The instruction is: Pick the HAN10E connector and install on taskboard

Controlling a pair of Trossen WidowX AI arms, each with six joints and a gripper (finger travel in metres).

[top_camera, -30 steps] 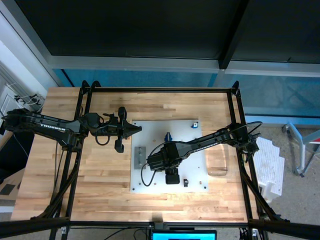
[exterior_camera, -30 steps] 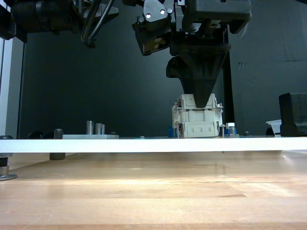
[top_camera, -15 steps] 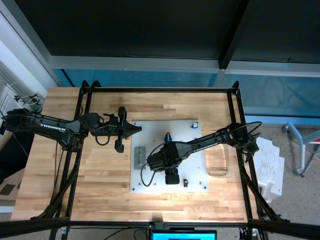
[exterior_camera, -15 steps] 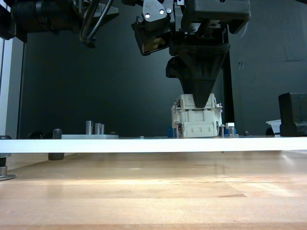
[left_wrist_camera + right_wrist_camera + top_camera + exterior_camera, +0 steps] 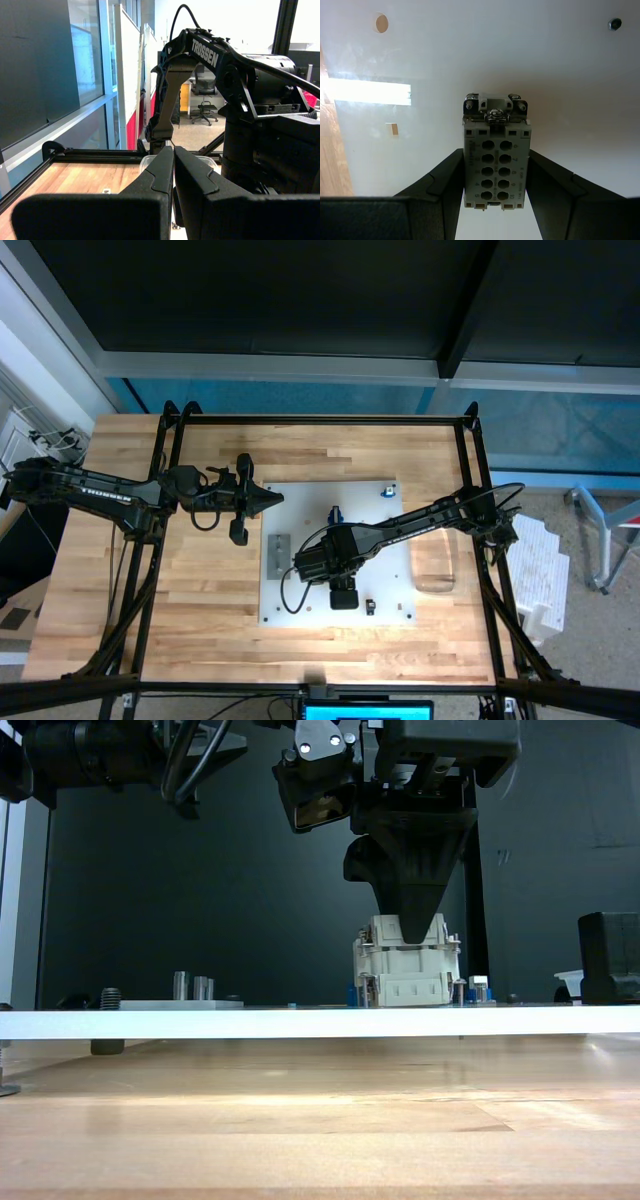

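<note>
While the right end effector (image 5: 413,925) pinches the connector (image 5: 495,162) upright on the board (image 5: 300,515) near its middle, the left end effector (image 5: 173,160), pressed together, hovers by the board's far-left corner

Both my arms are matte black with slim links. The left arm (image 5: 90,490) carries white TROSSEN lettering (image 5: 100,494). The left gripper (image 5: 268,498), at the taskboard's (image 5: 385,575) far left corner, has two black wedge fingers (image 5: 160,175), with a looping black cable (image 5: 205,520) behind it. The right gripper (image 5: 343,596), above the taskboard, has a blocky black body, silver screws (image 5: 335,740) and a curling black cable (image 5: 284,592).
</note>
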